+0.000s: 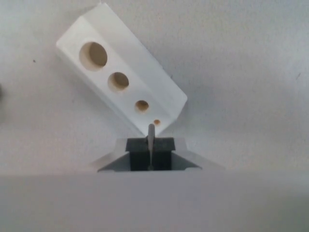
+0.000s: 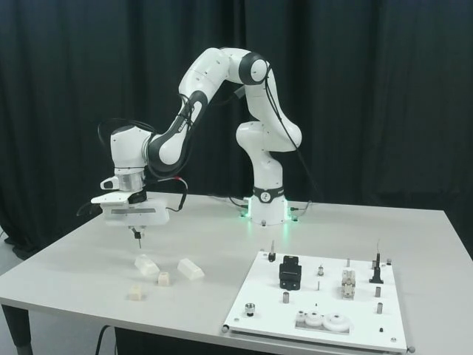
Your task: Insert round peg 1.
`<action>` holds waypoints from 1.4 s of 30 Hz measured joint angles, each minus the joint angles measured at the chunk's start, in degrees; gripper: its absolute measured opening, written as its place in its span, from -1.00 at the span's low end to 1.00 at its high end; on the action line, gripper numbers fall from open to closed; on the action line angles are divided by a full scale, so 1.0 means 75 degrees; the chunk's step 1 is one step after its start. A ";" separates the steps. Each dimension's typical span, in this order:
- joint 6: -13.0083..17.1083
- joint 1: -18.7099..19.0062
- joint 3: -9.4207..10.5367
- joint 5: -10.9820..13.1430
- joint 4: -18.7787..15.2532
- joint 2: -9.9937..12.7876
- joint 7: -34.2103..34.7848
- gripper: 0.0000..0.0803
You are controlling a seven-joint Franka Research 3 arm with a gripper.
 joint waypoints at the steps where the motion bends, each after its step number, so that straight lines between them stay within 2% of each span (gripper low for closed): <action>1: 0.0000 0.0003 0.0000 0.0000 0.0001 0.0000 0.0000 -0.96; 9: -0.0064 0.0054 0.0000 0.0000 0.0002 -0.0015 0.0000 -0.96; 15: -0.0380 0.0152 0.0000 0.0000 -0.0016 -0.0123 0.0069 -0.96; 23: -0.0989 0.0364 0.0000 -0.0003 -0.0130 -0.0405 0.0360 -0.96; 30: -0.1367 0.0620 -0.0001 -0.0149 -0.0489 -0.0823 0.0623 -0.96; 42: -0.1314 0.1203 0.0000 -0.0653 -0.1468 -0.1775 0.1732 -0.96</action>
